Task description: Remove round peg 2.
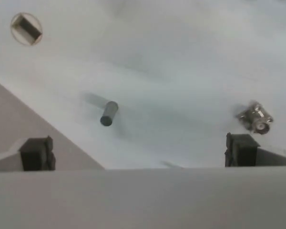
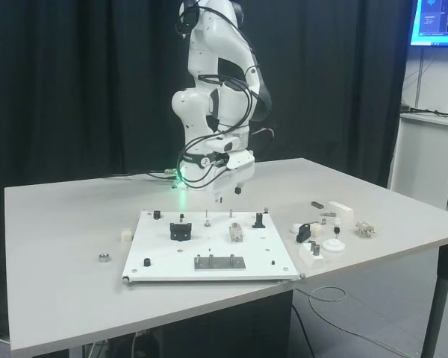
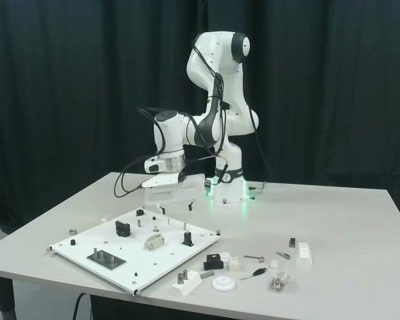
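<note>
On the grey table (image 2: 60, 224), the white arm (image 2: 216, 82) bends down over the far edge of the white board (image 2: 209, 257). Its gripper (image 2: 228, 194) hangs above the board, fingers (image 1: 37, 153) spread wide, holding nothing. Below, between the fingertips, the peg (image 1: 108, 113) stands upright in the board, long axis vertical. A metal connector (image 1: 255, 117) sits nearby.

Your gripper (image 2: 227, 195) hangs over the white board's (image 2: 209, 270) far edge, open air beneath. Below it, a short round peg (image 1: 108, 113) stands alone; a metal connector (image 1: 255, 117) sits well apart, leaving room around the peg.
</note>
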Action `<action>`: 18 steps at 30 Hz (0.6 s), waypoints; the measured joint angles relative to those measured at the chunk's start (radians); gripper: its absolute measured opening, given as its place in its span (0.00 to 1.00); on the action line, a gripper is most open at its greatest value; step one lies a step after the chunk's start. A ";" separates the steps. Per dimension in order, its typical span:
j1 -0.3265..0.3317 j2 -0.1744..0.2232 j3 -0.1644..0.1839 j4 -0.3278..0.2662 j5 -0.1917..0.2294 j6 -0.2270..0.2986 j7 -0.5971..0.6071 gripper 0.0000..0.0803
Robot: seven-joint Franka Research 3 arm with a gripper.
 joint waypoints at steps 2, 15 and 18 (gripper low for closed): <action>0.001 0.000 0.000 -0.007 0.000 0.000 0.001 1.00; 0.002 0.001 0.015 -0.050 0.003 0.016 0.087 1.00; 0.002 0.004 0.023 -0.056 0.005 0.016 0.145 1.00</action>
